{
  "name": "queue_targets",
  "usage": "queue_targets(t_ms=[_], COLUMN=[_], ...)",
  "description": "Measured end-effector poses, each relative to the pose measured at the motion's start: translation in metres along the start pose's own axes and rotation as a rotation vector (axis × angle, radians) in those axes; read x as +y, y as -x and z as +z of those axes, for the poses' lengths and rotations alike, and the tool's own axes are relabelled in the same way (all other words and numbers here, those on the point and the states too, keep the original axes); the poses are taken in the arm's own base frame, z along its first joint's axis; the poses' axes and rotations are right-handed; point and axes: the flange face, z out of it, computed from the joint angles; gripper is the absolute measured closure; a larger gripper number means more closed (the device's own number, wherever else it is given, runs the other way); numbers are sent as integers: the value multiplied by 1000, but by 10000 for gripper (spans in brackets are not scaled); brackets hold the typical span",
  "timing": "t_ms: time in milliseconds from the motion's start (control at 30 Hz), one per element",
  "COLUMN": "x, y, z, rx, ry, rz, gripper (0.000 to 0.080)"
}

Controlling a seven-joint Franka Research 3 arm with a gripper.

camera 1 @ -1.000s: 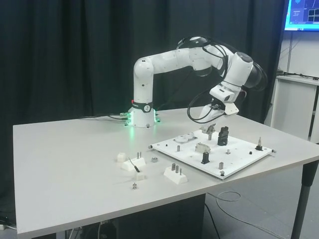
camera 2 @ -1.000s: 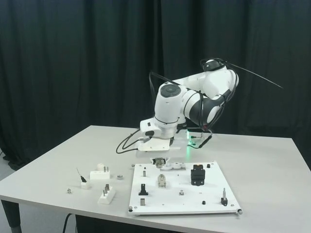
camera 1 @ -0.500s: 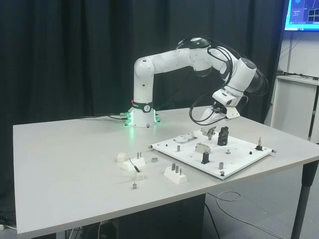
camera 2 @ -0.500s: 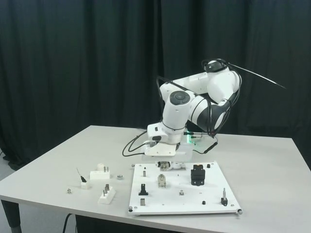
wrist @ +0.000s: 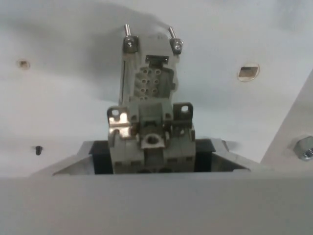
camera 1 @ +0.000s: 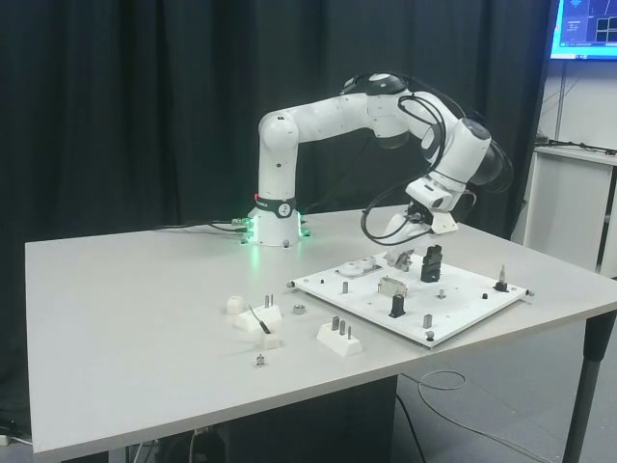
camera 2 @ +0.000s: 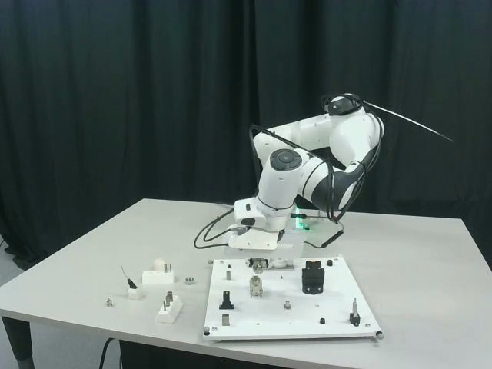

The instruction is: Insert waterproof.

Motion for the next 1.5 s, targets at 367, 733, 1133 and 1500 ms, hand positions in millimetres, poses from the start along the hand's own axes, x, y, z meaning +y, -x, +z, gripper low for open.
queue_targets(t_ms=[367, 733, 1133, 1500], x=[1, 2, 3, 6], y=[-1, -4, -6, -8], z=[7, 9, 9, 13], rx=[4, 9, 12, 16], ry=[-3, -26, -46, -60], rz=[4, 8, 11, 11], gripper=[486, 486, 486, 486])
